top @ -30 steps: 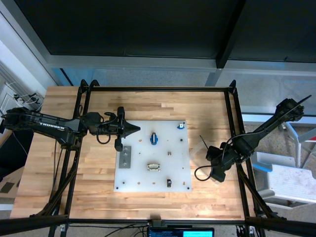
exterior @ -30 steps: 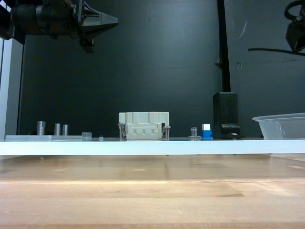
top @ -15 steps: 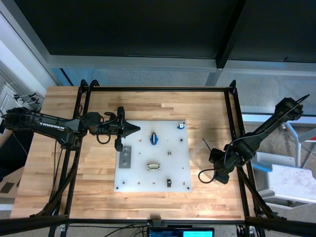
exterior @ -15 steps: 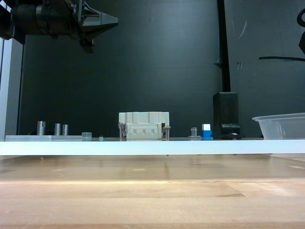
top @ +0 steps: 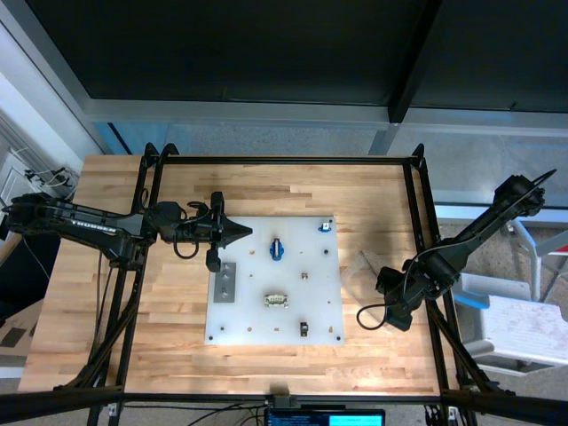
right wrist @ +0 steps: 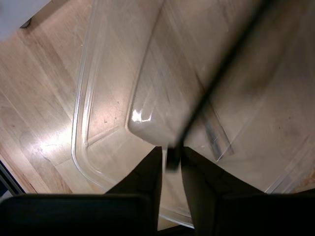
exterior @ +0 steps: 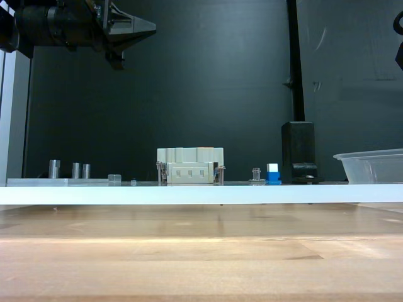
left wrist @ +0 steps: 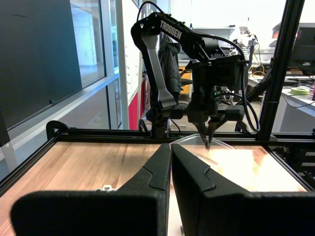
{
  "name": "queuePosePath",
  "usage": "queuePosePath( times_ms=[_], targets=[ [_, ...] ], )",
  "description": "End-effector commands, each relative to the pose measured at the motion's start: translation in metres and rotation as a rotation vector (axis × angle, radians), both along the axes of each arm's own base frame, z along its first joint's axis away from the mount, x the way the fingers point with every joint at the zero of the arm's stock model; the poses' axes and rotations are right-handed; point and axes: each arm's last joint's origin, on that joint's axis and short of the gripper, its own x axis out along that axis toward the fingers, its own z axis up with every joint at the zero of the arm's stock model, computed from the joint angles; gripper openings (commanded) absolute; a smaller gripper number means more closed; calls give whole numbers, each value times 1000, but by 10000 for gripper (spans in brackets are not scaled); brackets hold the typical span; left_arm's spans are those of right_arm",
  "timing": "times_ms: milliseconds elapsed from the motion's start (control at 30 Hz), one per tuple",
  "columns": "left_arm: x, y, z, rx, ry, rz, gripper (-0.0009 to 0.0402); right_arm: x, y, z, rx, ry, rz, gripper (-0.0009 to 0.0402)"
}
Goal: Remove the USB connector from the USB hub and place in the container
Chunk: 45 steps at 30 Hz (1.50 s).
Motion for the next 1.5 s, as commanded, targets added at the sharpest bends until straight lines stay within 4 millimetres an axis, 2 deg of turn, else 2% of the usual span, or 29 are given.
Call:
queuePosePath(
  times_ms=[33, 233, 400, 1500],
  targets=[
    [0, 0, 0, 0, 0, 0, 1, 0, 0, 0, 1, 0, -5, 93],
    [0, 0, 0, 0, 0, 0, 1, 0, 0, 0, 1, 1, -8, 124],
    [0, 0, 0, 0, 0, 0, 1, 0, 0, 0, 2, 1, -9, 134],
    [0, 0, 0, 0, 0, 0, 1, 0, 0, 0, 5, 3, -27, 133]
  ],
)
